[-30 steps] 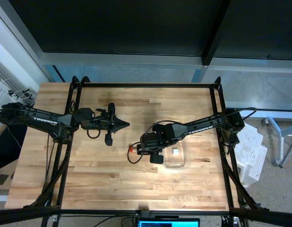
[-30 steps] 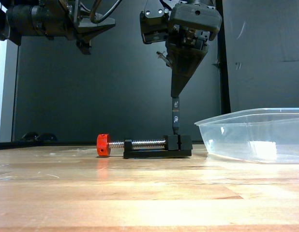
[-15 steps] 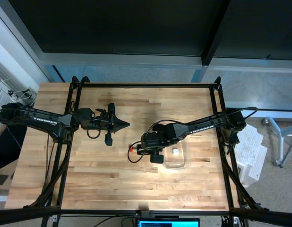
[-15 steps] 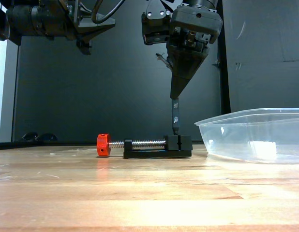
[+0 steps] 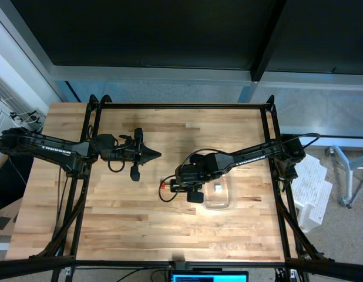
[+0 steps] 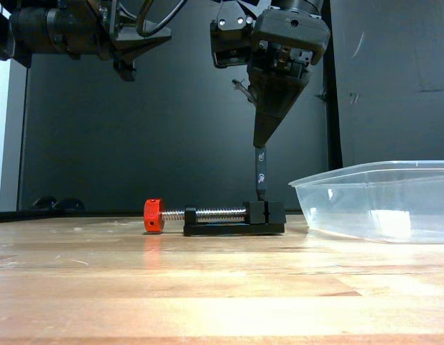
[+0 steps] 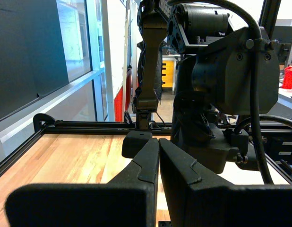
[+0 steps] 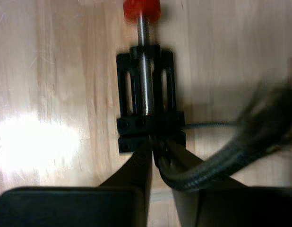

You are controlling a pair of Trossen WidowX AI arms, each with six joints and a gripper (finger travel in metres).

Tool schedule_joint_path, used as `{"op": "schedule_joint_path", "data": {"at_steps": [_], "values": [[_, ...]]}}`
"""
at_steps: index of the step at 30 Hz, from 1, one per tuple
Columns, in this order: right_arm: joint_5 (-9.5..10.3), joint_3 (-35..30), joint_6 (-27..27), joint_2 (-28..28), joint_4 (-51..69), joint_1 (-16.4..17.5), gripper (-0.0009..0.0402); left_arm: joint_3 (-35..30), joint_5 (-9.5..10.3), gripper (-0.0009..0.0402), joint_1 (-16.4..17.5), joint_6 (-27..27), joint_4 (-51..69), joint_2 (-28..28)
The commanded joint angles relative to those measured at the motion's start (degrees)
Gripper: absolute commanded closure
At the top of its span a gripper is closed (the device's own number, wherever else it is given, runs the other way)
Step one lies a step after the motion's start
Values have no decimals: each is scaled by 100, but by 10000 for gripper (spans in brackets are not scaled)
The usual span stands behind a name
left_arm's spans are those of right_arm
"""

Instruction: Pick the USB-C connector and install on taskboard

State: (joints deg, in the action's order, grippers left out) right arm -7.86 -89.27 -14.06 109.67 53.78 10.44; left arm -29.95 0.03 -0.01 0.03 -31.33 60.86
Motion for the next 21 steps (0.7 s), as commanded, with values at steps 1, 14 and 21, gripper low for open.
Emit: {"op": "schedule_joint_path", "data": {"at_steps": [1, 14, 21], "values": [[-9, -24, -48, -33, -72, 7, 286, 0, 0, 393, 0, 0, 0, 0], [2, -24, -101, -452, -2, 7, 175, 0, 0, 393, 0, 0, -2, 0], [39, -24, -90, -763, 157, 4, 183, 0, 0, 393, 0, 0, -4, 0]]}}
